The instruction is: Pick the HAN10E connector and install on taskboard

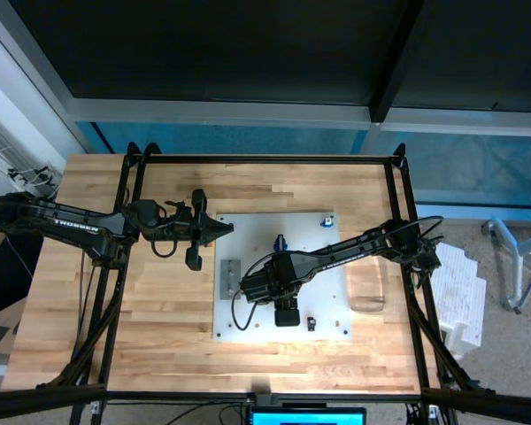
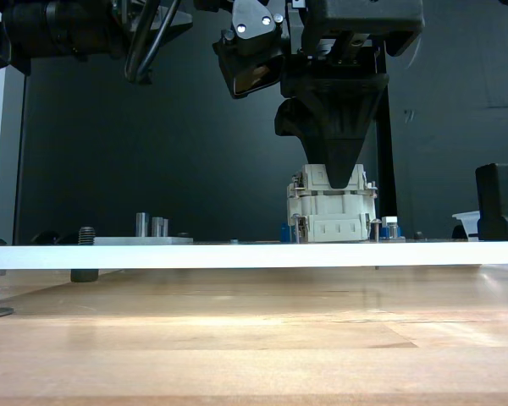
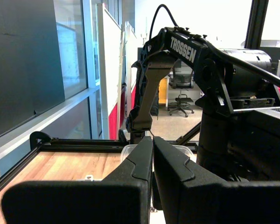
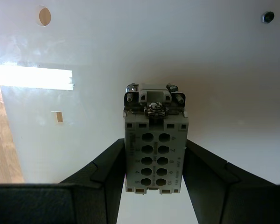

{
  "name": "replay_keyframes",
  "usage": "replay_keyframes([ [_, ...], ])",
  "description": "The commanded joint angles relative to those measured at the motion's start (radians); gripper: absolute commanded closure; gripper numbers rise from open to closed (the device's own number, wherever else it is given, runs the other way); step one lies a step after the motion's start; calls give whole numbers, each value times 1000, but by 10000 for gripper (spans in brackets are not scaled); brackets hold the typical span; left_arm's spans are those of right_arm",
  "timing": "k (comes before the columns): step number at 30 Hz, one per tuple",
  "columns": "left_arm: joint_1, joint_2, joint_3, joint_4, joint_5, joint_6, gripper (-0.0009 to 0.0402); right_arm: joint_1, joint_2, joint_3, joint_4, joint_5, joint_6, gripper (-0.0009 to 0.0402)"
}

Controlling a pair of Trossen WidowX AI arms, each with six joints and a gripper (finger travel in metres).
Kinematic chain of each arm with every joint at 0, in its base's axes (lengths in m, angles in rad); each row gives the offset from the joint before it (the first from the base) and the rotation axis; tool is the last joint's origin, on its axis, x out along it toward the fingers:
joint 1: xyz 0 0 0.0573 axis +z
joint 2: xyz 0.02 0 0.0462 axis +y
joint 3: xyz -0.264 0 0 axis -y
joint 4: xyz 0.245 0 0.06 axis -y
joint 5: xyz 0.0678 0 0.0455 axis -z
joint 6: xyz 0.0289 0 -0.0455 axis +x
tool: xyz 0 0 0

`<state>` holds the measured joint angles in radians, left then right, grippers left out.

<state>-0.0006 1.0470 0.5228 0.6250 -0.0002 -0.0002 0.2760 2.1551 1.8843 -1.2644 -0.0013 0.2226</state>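
Connector (image 4: 155,149) | guessing light, stiff plastic, slick sides | right gripper (image 4: 154,145) clamps its long sides, down at the board (image 4: 224,70) | left gripper (image 3: 152,140) pinched closed, hovering by board's left edge

Beyond the fingers of the left gripper (image 3: 152,140) stand glass partitions (image 3: 72,56), an office chair (image 3: 181,100) and beige floor (image 3: 172,127). Beside the fingers of the right gripper (image 4: 154,142) lies wooden tabletop (image 4: 3,140).

The right pincer (image 1: 286,312) gripping the HAN10E connector (image 4: 155,154) blocks the taskboard (image 1: 257,232) middle. The left pincer (image 1: 227,228) overhangs its left edge. The surface (image 1: 159,354) is open along its near edge.
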Motion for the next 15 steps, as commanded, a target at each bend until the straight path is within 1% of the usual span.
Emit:
replay_keyframes([
  [1, 0, 0, 0, 1, 0, 0, 392, 0, -5, 3, 0, 0, -3, 306],
  [4, 0, 0, 0, 1, 0, 0, 392, 0, -5, -2, 10, 1, -3, 306],
  [11, 0, 0, 0, 1, 0, 0, 392, 1, -4, -57, 73, 1, 4, 306],
  [15, 0, 0, 0, 0, 0, 0, 392, 1, -5, -55, 75, 1, 8, 306],
])
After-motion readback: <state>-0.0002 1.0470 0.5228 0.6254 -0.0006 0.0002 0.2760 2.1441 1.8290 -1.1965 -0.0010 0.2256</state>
